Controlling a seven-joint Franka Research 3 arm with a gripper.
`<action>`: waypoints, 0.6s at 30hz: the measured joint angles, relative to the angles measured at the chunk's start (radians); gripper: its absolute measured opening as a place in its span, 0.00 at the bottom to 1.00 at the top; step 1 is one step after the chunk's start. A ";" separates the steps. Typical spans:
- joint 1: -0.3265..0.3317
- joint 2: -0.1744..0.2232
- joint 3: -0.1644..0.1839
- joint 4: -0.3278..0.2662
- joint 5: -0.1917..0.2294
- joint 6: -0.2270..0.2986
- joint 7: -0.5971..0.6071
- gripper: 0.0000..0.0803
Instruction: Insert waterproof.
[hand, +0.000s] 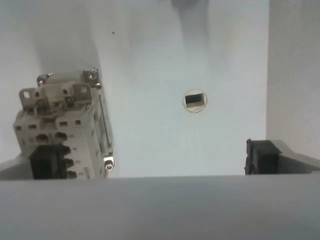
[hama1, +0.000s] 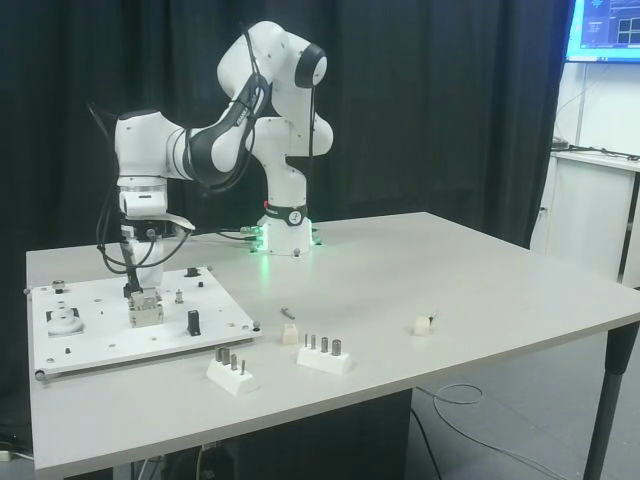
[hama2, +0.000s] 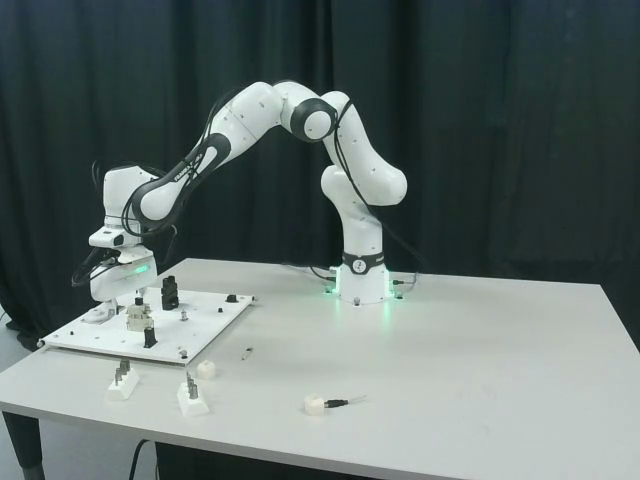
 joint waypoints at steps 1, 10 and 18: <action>0.000 0.000 0.000 0.000 0.000 0.000 0.000 1.00; 0.000 0.000 0.000 0.000 0.002 0.000 0.005 1.00; 0.000 0.000 0.000 0.000 0.003 0.000 0.009 1.00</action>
